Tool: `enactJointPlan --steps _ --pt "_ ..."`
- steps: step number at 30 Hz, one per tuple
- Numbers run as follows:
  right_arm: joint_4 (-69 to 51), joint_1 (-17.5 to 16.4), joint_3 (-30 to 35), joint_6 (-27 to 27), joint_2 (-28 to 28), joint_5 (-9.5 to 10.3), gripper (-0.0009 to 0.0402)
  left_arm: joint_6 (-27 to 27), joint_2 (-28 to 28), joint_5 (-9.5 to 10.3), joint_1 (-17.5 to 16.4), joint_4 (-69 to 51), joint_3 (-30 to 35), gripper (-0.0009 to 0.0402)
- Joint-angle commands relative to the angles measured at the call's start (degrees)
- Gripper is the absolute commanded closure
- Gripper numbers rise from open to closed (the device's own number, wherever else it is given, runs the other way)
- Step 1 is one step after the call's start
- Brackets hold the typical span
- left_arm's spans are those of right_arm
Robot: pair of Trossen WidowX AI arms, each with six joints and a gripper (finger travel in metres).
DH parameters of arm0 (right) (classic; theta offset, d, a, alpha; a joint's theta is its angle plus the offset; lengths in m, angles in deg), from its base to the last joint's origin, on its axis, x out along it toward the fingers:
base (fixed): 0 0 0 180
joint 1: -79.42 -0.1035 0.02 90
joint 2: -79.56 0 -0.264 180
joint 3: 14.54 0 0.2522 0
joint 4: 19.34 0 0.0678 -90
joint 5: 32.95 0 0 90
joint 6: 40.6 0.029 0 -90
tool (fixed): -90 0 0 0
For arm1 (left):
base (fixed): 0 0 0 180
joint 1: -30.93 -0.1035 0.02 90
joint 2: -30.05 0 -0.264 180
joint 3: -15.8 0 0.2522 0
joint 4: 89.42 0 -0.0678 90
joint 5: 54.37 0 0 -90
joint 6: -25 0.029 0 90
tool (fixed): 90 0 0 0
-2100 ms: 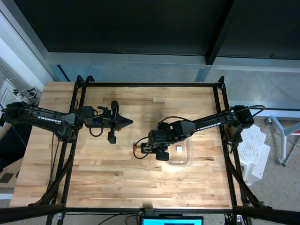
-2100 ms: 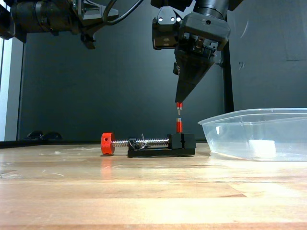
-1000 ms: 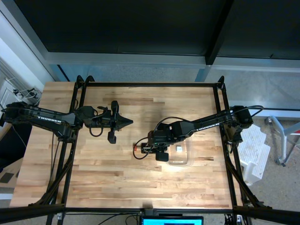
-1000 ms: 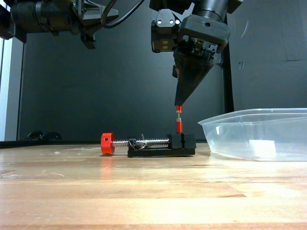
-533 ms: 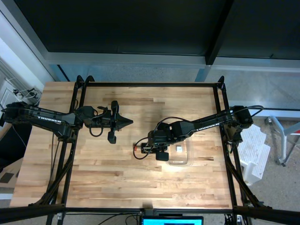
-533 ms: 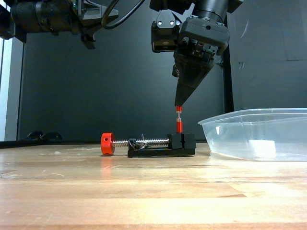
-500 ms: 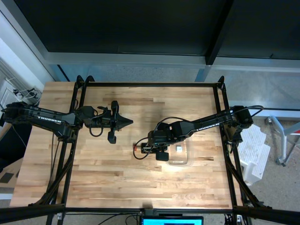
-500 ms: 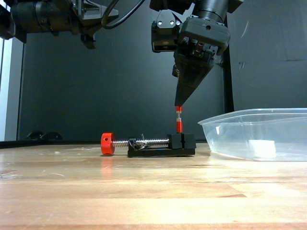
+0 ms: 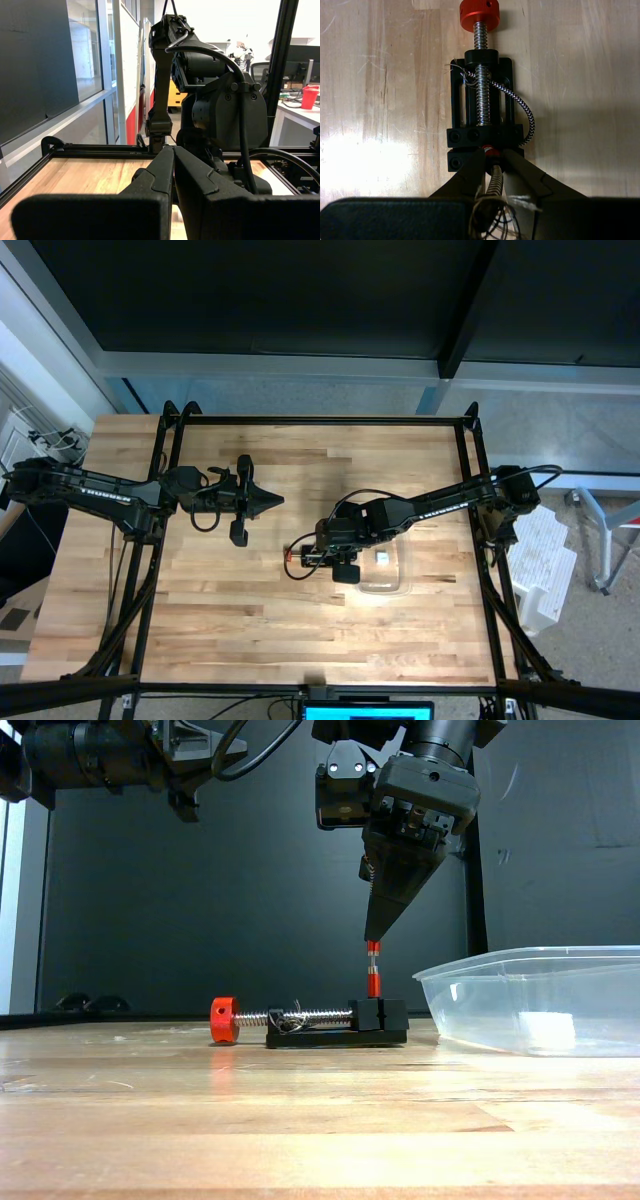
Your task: Pick the RCA connector and install on taskboard
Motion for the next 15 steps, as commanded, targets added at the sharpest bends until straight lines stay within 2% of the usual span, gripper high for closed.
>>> enactJointPlan --steps 1,6,8,15 --pt "0.0 0.0 0.0 0.1 0.0 0.02 0.0392 0.0 0.0 -0.02 0.0 0.0 0.0 0.0393" --pt "0.0 0.0 0.0 0.1 0.0 0.11 0.0392 0.0 0.0 -0.02 0.0 0.0 0.0 0.0393" --pt "0.1 0.0 0.0 0.1 0.0 1.07 0.0392 0.0 0.0 -0.02 0.0 0.0 0.0 0.0393" --pt "0.1 0.0 0.0 0.0 0.0 0.81 0.0392 0.0 0.0 0.00 0.0 0.0 0.0 0.0393"
